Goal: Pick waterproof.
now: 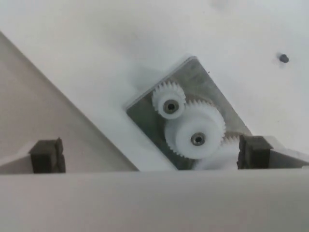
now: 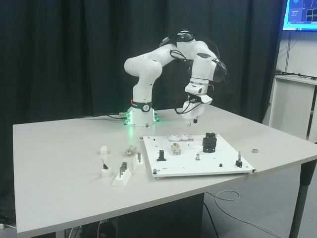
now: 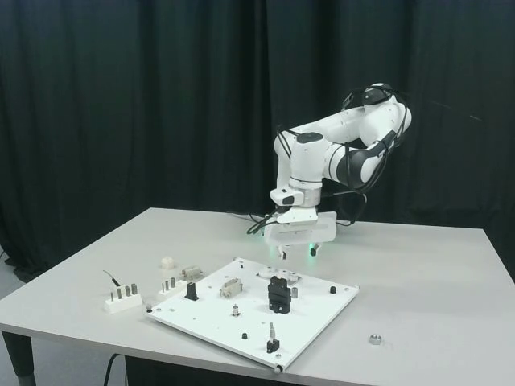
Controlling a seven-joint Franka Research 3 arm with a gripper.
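Wrist view: gripper [image 1: 149,155] w/ jaws spread wide, pinching nothing, above white gears [image 1: 194,133] on a grey metal plate [image 1: 203,87]. No legible writing or labels. First room view, near to far: white holders [image 2: 122,176] w/ pins on grey table [image 2: 54,148], then white board [image 2: 198,154] w/ black block [image 2: 209,143], robot base beyond. Cannot tell which part is the waterproof.

white jointed arm [image 2: 148,67], black cables, green-lit base [image 2: 141,119].
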